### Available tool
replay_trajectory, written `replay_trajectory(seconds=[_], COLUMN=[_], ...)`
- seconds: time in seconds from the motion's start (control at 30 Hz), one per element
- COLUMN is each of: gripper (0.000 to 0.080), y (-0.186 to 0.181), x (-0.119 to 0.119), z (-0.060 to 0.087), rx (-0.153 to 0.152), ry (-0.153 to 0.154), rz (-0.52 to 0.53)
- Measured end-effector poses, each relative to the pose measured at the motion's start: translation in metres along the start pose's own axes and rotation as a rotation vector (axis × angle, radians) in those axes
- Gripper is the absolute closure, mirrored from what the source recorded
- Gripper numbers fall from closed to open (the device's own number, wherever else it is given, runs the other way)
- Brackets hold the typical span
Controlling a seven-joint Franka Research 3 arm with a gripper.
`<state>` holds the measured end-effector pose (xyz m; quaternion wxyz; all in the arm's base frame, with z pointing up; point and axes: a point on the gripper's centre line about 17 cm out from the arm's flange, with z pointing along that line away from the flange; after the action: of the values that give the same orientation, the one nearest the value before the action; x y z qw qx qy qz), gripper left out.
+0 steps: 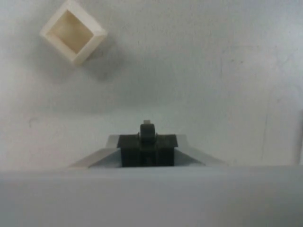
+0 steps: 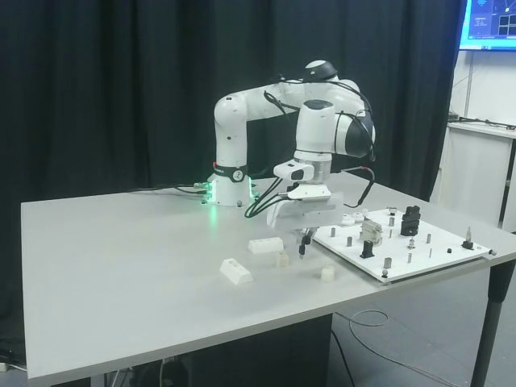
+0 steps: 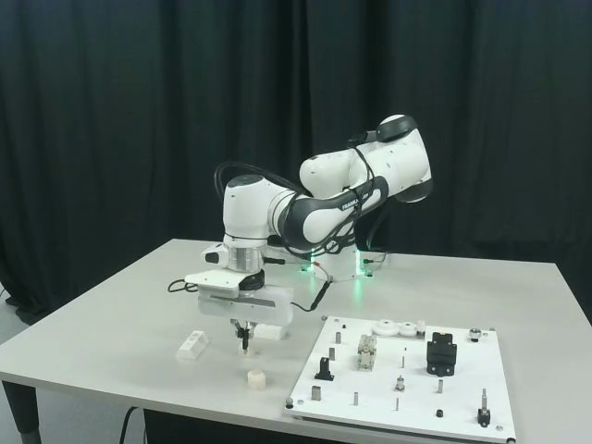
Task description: Place USB.
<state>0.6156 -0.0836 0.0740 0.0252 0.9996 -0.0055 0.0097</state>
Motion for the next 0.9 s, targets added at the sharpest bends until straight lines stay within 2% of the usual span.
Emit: replay_trajectory(seconds=[0.2, 0.23, 0.4, 0.43, 0.63, 0.67, 0.8, 0.83, 0.9], gripper=[0.0738, 0.0712, 0.0712, 0.0412, 0.0412, 0.0110, 0.0110, 0.0025, 0.0025], y=[0.0002, 0.0002, 0.0013, 0.0017, 0.0035, 0.0037, 0.0042, 0.0042, 0.0044], x=[0.0017, 0.0017, 0.0007, 0.0004, -0.0002, -0.0002, -0.0003, -0.0003, -0.0003], z=[0.0040, 0.0047, 0.0077, 0.0081, 0.0089, 0.0090, 0.0090, 0.0090, 0.0090], rx=[0.007, 0.009, 0.015, 0.015, 0.016, 0.016, 0.016, 0.016, 0.016], ry=[0.014, 0.015, 0.014, 0.013, 0.012, 0.012, 0.012, 0.012, 0.012], rz=[0.012, 0.017, 0.046, 0.049, 0.052, 0.052, 0.053, 0.053, 0.053])
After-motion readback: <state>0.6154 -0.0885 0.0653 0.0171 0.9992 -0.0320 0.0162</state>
